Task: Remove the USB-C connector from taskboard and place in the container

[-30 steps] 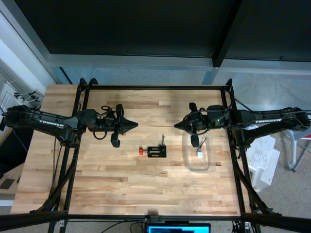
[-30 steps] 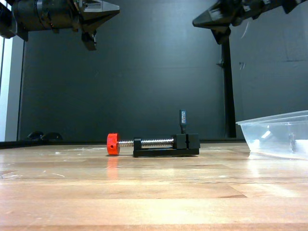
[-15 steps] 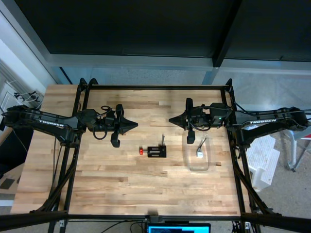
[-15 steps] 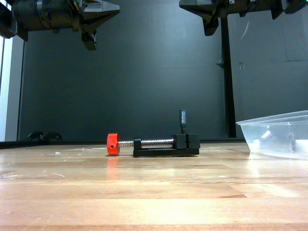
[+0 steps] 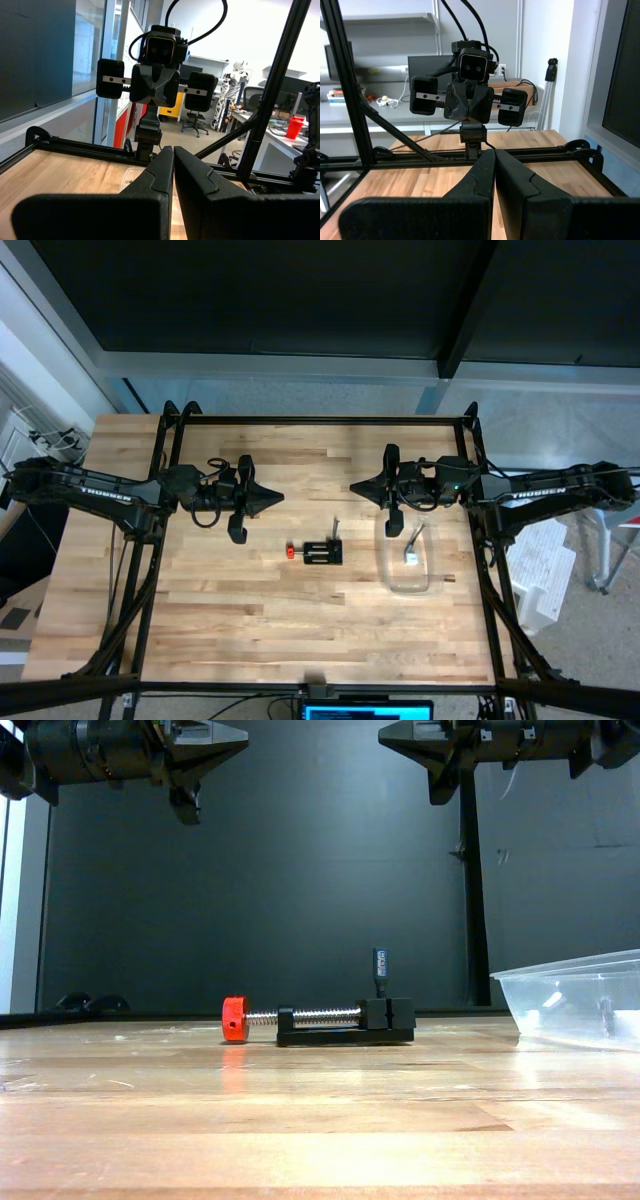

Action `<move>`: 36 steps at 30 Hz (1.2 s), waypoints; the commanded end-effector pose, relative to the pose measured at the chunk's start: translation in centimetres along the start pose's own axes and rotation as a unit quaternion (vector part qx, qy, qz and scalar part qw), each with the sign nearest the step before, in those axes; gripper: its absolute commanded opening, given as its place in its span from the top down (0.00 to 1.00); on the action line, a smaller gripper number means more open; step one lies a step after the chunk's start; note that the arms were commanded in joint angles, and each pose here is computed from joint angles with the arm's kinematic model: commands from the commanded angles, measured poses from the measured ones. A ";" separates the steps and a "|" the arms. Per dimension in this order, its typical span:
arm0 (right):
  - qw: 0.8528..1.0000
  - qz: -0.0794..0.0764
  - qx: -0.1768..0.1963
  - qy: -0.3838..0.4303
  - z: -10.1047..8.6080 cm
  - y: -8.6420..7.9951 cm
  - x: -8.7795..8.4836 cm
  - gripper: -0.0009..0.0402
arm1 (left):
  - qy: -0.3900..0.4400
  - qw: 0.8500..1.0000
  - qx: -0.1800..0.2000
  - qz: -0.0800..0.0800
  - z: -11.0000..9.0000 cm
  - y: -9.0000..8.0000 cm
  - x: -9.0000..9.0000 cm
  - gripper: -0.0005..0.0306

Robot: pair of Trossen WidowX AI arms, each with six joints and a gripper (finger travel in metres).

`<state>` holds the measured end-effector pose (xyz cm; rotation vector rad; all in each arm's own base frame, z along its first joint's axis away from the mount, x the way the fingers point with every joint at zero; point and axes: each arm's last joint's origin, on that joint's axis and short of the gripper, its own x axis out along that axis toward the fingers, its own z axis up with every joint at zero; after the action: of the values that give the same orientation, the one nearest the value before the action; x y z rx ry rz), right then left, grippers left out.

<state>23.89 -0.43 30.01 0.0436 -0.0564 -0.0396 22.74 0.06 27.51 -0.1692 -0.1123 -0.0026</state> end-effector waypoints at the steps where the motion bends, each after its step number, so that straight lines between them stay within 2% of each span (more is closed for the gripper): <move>1: 1.000 0.000 0.001 0.000 -0.3 0.0 -0.1 0.98 | 0.000 1.000 0.000 0.000 0.0 0.0 0.0 0.98; 31: 1.000 0.002 0.010 0.002 -0.3 0.0 -0.1 0.98 | 0.000 1.000 0.000 0.000 0.0 0.0 0.0 0.98; 36: 1.000 0.002 0.009 0.002 -0.3 0.0 -0.1 0.98 | -0.001 0.999 0.038 0.001 0.0 0.0 0.0 0.98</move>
<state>23.76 -0.43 29.68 0.0625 -0.0536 -0.0357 22.73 0.10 27.53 -0.1108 -0.1142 0.0021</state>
